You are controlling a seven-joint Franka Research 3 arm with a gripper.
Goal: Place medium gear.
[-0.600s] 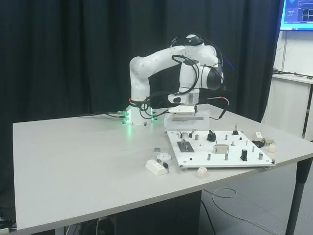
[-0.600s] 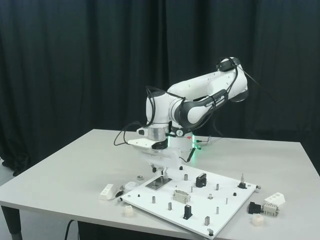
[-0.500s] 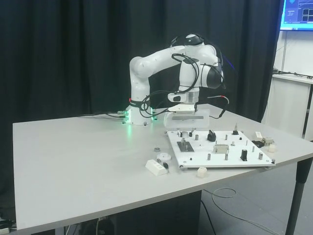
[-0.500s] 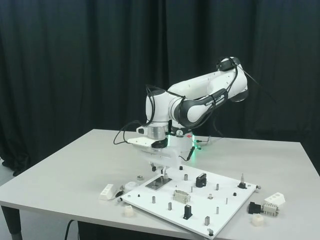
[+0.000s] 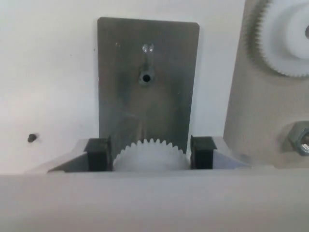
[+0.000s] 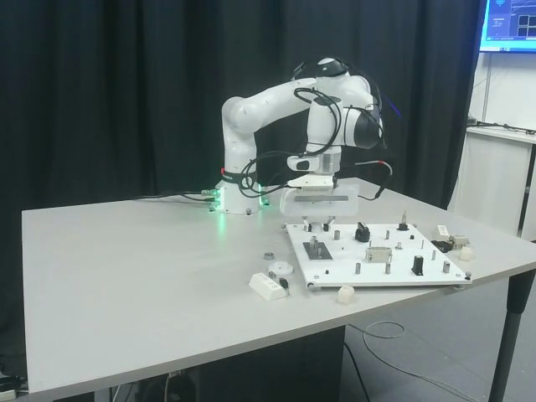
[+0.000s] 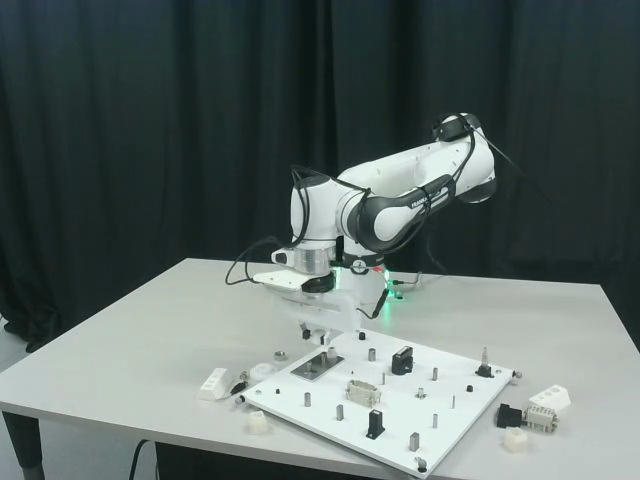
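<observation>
In the wrist view the gripper [image 5: 149,153] grasps the white medium gear [image 5: 149,155] between its two black fingers [image 5: 99,153], above a grey metal plate [image 5: 147,82] with a small hole. In the first room view the gripper [image 6: 316,224] hangs over the white board [image 6: 377,255], near the board's far edge. In the second room view it hangs above the plate [image 7: 317,365], not touching it.

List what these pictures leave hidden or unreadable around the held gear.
- Wrist view: the white toothed gear between the black fingertips is half hidden by the gripper body.
- Wrist view: the larger white gear is cut by the picture edge.
- Both room views: the gripper shows, but the held gear is too small to see.
</observation>
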